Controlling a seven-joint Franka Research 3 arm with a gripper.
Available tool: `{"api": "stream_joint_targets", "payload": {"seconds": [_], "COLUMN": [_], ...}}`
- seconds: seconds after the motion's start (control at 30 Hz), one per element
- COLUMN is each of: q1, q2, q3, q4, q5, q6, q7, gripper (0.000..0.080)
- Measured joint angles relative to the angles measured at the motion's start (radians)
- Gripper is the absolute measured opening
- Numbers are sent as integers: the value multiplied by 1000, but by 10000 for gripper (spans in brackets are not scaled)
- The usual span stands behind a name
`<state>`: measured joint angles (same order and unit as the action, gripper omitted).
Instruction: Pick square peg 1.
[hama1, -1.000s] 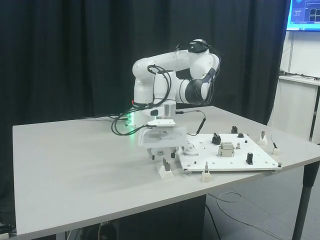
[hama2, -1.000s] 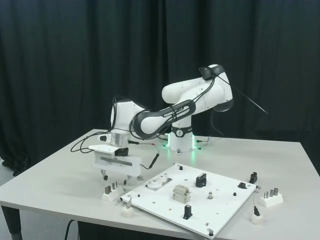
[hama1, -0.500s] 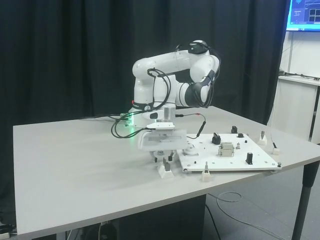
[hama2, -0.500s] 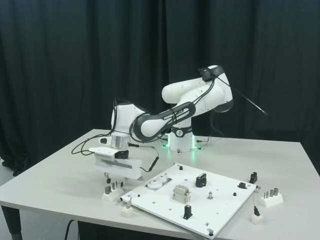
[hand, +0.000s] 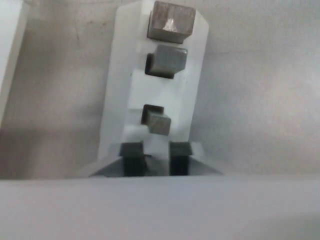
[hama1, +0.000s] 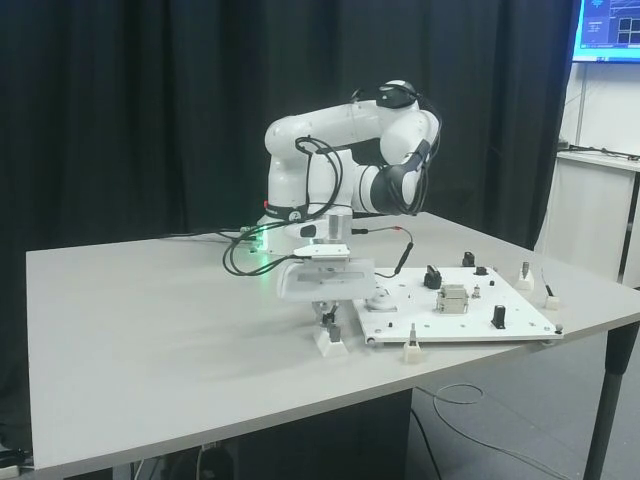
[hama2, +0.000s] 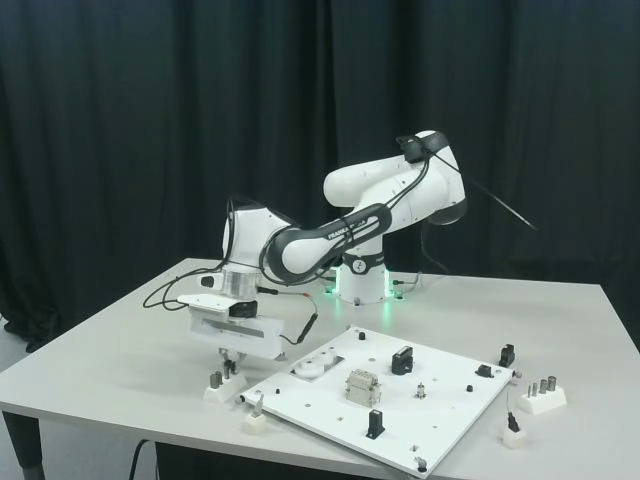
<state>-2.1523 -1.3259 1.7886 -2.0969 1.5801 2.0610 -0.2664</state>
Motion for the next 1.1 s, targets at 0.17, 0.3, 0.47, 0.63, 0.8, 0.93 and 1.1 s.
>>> {"api": "stream_joint_targets", "payload": {"seconds": [0.17, 0.3, 0.47, 0.63, 0.8, 0.93, 1.1], "q1": [0, 0, 1, 4, 10, 17, 21], "q2": [0, 0, 2, 5, 8, 14, 21], "q3": [-1, -3, -9, -27, -53, -77, -104], "q4": [4, 6, 6, 2, -7, -16, -21], "q5": [0, 0, 0, -3, -21, -35, -52], "q6": [0, 0, 0, -12, -37, -64, -98], "q7": [7, 9, 11, 13, 16, 17, 17], "gripper": [32, 32, 33, 33, 33, 32, 32]}}
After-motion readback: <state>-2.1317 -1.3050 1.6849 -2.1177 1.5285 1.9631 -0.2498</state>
